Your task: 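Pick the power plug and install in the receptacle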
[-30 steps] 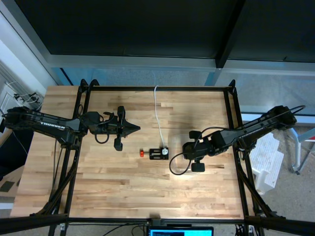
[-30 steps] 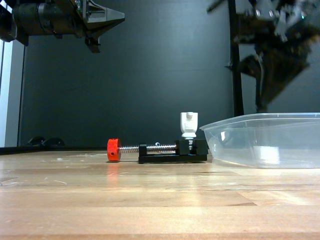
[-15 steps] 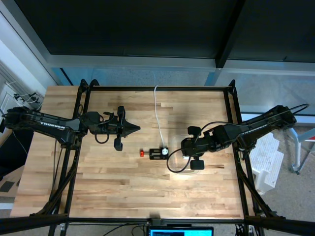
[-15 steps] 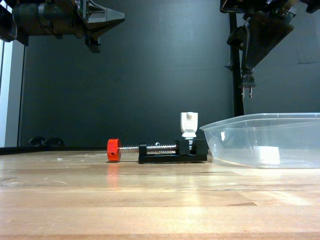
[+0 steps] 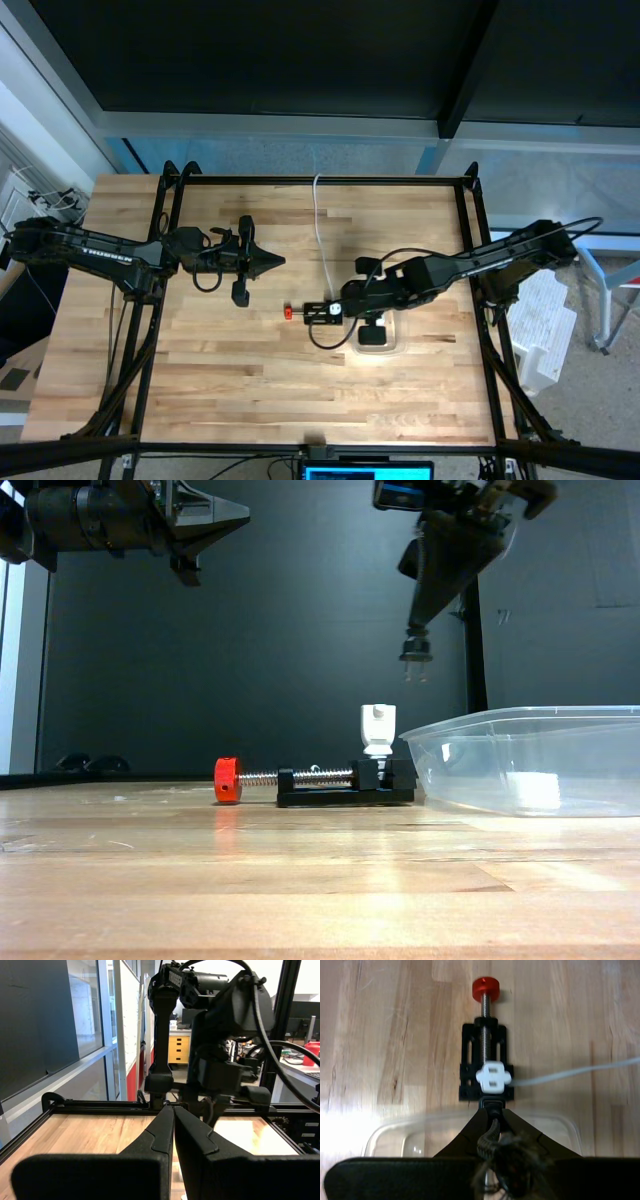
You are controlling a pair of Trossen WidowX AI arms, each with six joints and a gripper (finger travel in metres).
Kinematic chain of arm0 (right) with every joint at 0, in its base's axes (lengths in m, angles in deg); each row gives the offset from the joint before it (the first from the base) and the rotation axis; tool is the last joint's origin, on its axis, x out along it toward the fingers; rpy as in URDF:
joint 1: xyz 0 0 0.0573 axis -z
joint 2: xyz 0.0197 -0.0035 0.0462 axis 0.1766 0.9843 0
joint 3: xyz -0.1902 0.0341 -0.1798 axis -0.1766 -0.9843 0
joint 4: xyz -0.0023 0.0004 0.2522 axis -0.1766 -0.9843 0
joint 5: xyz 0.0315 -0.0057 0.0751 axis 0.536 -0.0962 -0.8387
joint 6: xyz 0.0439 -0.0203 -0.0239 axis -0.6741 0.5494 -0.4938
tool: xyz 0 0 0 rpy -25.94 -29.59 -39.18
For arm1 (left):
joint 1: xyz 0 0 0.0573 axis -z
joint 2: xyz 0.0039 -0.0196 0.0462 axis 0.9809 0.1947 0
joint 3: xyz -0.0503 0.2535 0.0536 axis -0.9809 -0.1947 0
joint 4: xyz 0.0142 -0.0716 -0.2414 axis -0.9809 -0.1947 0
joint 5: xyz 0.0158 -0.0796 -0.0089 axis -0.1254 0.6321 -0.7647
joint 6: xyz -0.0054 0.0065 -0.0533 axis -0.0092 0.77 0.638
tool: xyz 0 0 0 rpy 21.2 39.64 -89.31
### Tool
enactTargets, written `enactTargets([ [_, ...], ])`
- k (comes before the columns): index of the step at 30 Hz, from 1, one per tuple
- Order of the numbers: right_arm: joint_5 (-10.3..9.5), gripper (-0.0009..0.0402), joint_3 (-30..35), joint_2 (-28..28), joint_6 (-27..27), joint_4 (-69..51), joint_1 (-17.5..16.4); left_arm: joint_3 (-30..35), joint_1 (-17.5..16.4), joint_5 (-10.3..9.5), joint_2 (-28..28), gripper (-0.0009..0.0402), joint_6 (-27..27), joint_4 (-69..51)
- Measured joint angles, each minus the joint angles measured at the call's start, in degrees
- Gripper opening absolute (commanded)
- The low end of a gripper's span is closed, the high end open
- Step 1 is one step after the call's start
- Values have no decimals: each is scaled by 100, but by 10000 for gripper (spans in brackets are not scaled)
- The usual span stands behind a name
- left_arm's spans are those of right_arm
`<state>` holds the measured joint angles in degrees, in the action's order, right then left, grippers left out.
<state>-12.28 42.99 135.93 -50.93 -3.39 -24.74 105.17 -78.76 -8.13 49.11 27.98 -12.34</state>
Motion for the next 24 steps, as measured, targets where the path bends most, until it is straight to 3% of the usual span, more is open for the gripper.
enactTargets([
  [10, -7, 0, 444, 507, 195, 48, 122, -2, 0, 0, 0, 0, 0, 0],
  [24, -15, 0, 442, 691, 251, 151, 133, -2, 0, -2, 0, 0, 0, 0],
])
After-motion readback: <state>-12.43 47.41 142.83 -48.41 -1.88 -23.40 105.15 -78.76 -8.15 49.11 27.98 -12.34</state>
